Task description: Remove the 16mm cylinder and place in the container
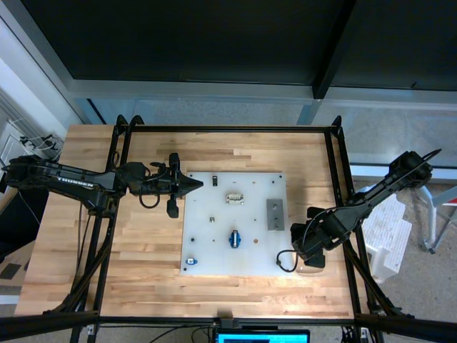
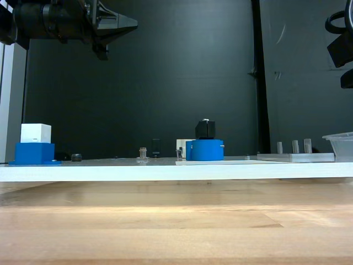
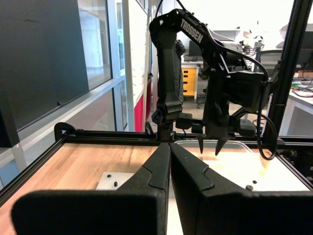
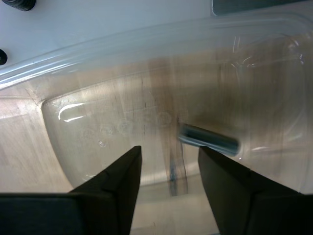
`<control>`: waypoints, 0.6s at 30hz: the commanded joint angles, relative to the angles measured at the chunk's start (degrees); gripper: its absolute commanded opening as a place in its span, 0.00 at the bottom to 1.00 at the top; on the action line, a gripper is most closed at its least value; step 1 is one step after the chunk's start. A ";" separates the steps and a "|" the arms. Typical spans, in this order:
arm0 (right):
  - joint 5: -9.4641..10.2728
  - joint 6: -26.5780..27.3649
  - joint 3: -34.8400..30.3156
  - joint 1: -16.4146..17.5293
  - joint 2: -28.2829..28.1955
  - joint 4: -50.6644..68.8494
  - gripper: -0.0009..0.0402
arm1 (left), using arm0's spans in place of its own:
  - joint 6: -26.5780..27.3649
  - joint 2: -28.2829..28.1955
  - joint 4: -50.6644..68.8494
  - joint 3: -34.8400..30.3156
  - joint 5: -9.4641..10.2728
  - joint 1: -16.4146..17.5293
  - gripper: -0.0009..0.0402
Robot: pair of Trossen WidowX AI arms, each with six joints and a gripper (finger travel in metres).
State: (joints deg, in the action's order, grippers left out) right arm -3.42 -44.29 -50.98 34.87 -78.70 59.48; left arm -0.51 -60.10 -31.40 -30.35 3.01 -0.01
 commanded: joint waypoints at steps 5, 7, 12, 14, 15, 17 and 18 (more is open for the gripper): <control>-0.02 0.00 0.00 -0.11 -0.02 0.02 0.54 | 0.00 -0.02 0.00 -0.02 -0.02 0.02 0.02; -0.02 0.04 0.00 -0.13 -0.02 0.04 0.54 | 0.00 0.00 0.00 -0.02 -0.02 0.02 0.02; -0.02 0.24 0.00 -0.17 0.00 0.02 0.52 | 0.00 0.00 0.00 -0.02 -0.02 0.00 0.02; 0.00 0.28 0.00 -0.28 0.46 -0.11 0.50 | 0.00 0.00 0.00 -0.02 -0.02 0.02 0.02; -0.02 0.31 0.00 -0.63 0.96 -0.35 0.49 | 0.00 0.00 0.00 -0.02 -0.02 0.02 0.02; -0.59 0.74 -0.02 -1.90 2.73 -1.01 0.46 | 0.00 -0.02 0.00 -0.02 -0.02 0.00 0.02; -1.57 0.87 -0.02 -2.73 3.98 -1.36 0.44 | 0.00 -0.02 0.00 -0.02 -0.02 0.02 0.02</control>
State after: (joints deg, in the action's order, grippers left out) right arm -3.81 -43.77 -50.98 33.06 -76.09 58.63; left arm -0.51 -60.10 -31.40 -30.37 3.01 -0.01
